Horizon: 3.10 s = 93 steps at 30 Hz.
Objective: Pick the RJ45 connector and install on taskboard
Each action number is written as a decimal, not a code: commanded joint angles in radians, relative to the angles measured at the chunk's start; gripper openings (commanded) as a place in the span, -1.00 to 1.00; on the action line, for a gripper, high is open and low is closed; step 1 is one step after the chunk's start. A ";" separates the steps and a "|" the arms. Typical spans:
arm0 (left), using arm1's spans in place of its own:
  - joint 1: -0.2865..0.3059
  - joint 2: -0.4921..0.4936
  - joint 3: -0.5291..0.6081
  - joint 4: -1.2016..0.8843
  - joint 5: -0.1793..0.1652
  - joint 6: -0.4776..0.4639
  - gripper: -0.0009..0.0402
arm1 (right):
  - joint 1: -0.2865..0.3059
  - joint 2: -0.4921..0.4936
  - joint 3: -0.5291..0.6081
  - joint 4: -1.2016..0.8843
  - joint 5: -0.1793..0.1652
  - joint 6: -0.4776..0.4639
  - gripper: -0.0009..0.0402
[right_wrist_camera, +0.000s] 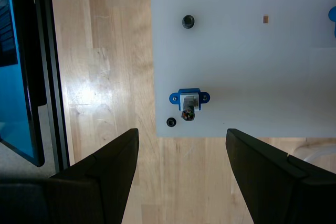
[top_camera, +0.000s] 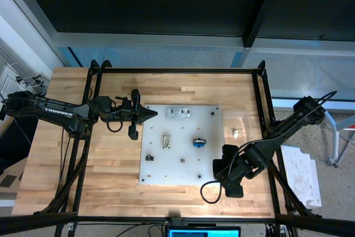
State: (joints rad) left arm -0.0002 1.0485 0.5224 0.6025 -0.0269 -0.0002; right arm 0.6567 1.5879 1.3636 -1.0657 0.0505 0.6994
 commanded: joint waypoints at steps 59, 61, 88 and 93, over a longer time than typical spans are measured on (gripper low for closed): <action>0.000 0.001 0.000 0.000 0.000 0.000 -0.96 | -0.662 -0.484 -0.438 0.948 -0.026 -0.664 -0.95; 0.000 0.001 0.000 0.000 0.000 0.000 -0.96 | -0.672 -0.498 -0.465 0.992 -0.026 -0.664 -0.96; 0.000 0.001 0.000 0.000 0.000 0.000 -0.96 | -0.728 -0.581 -0.728 1.460 -0.132 -0.625 -0.96; 0.000 0.001 0.000 0.000 0.000 0.000 -0.96 | -0.728 -0.596 -0.756 1.483 -0.126 -0.629 -0.96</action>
State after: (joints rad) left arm -0.0002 1.0489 0.5224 0.6022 -0.0273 -0.0002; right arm -0.0719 0.9936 0.6102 0.4171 -0.0792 0.0734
